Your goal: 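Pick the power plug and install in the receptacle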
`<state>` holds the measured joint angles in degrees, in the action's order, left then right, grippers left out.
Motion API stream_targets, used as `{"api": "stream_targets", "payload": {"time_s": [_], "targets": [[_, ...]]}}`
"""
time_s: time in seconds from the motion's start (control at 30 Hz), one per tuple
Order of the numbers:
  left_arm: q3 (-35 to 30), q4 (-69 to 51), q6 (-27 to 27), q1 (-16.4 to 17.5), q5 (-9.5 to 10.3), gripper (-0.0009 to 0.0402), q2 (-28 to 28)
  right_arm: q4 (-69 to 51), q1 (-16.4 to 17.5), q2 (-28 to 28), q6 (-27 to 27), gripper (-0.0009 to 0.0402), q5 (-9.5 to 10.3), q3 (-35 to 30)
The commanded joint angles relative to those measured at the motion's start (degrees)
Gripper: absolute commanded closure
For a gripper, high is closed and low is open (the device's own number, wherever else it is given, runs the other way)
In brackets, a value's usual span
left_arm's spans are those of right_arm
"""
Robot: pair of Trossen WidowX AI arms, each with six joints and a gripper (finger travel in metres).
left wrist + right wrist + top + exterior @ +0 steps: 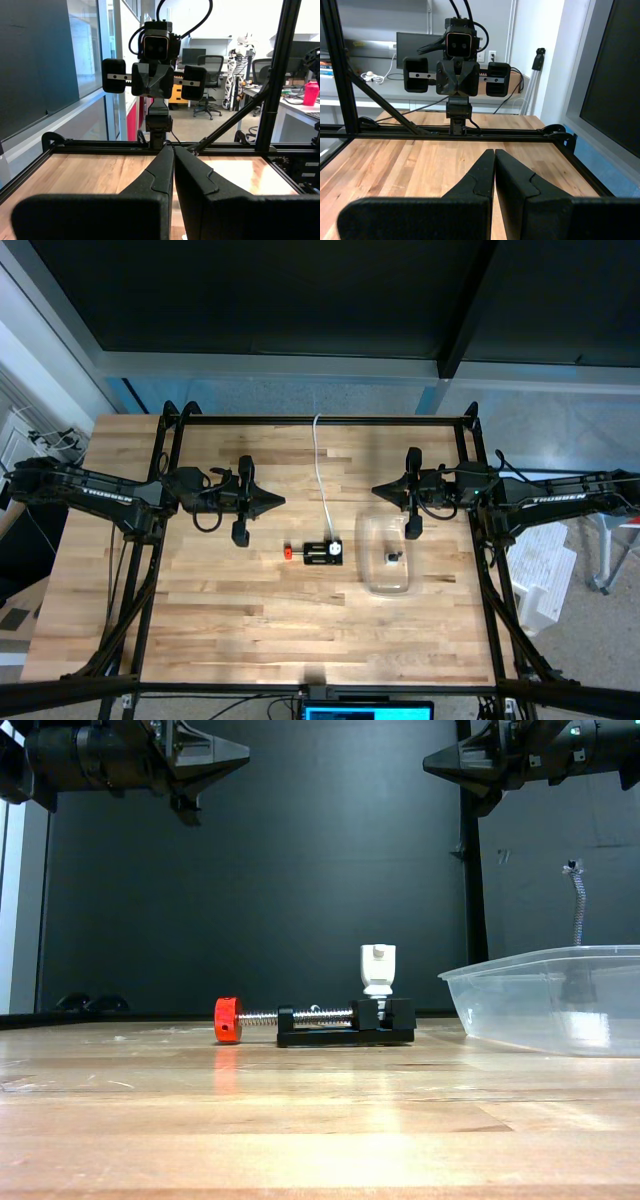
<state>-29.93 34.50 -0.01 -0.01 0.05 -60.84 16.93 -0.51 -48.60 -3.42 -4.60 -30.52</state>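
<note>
plug [392,558] in tray [380,582] right of receptacle [322,552] | left gripper [278,502] closed, raised left of receptacle | right gripper [379,488] closed, raised above tray

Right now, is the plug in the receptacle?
No: the power plug lies in the clear tray, apart from the receptacle; left gripper and right gripper hover shut above the table.
</note>
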Motion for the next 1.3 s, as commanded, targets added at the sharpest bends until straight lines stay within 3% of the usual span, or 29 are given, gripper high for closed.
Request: {"api": "stream_targets", "payload": {"time_s": [0.03,0.1,0.13,0.2,0.23,0.4,0.67,0.87,1.03,1.3], "targets": [[0.0,0.0,0.0,0.0,-0.02,0.0393,0.0,-0.3,0.0,0.0,-0.1,0.0393,0.15,0.0],[0.0,0.0,0.0,0.0,-0.02,0.0393,0.0,-0.5,0.0,0.0,0.0,0.0393,0.39,0.0],[0.0,0.0,0.0,0.0,-0.02,0.0393,0.0,-0.9,0.0,0.0,-0.1,0.0393,1.42,0.0],[0.0,0.0,0.0,0.0,-0.02,0.0393,0.0,-1.9,0.0,0.0,-0.7,0.0393,6.14,0.0],[0.0,0.0,0.0,0.0,-0.02,0.0393,0.0,-2.5,0.0,0.0,-0.9,0.0393,7.28,-0.1],[0.0,0.0,0.0,0.0,-0.02,0.0393,0.0,-12.5,0.2,0.0,-0.2,0.0393,6.1,-2.9],[0.0,0.0,0.0,0.0,-0.02,0.0393,0.0,-36.2,1.9,0.5,2.9,0.0393,5.97,-10.4],[0.0,0.0,0.0,0.0,-0.02,0.0393,0.0,-52.3,5.3,0.5,7.3,0.0393,3.08,-15.8],[0.0,0.0,0.0,0.0,-0.02,0.0393,0.0,-62.7,10.8,0.3,12.7,0.0393,-3.41,-19.0],[0.0,0.0,0.0,0.0,-0.02,0.0393,0.0,-71.2,20.6,-1.1,24.5,0.0393,-6.56,-20.0]]}}
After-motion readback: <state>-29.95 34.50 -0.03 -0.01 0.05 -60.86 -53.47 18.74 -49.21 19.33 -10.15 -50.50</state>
